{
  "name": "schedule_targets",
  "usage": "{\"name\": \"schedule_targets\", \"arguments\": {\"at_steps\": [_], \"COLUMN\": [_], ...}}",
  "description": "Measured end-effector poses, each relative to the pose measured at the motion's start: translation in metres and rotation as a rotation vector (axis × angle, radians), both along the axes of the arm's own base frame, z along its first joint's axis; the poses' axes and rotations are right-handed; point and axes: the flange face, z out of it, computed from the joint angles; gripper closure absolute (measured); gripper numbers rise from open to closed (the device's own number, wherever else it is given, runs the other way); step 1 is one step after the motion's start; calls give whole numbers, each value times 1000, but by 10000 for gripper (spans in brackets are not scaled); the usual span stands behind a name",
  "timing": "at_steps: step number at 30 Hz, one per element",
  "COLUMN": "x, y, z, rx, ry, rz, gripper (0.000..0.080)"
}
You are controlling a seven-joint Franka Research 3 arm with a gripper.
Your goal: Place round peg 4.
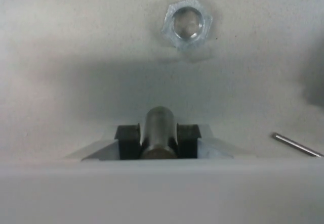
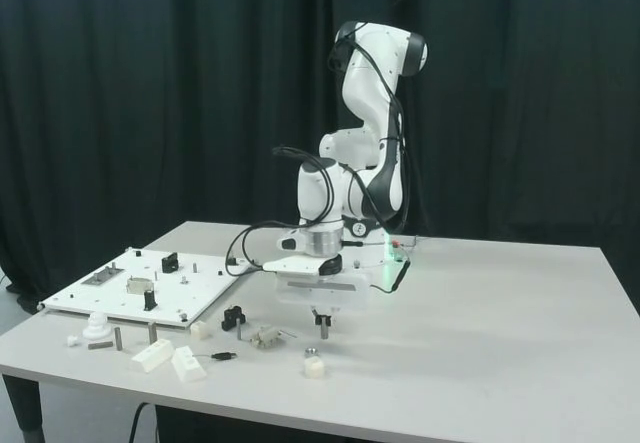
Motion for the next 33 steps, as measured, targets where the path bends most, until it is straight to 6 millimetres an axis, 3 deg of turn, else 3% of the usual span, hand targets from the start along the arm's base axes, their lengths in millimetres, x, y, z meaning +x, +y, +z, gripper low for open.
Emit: {"name": "schedule_targets", "arguments": {"at_steps": [22,23,28,29,33], "x": [2,2,6,7,9], "y": [0,0,-1,-1,1], "z": [-13,-13,-10,-9,-4], "rx": [4,5,7,8,14], "ry": [-12,-13,-20,-22,-28], "rz": [-20,-22,-27,-27,-25], "gripper": [652,475,475,197,197]}}
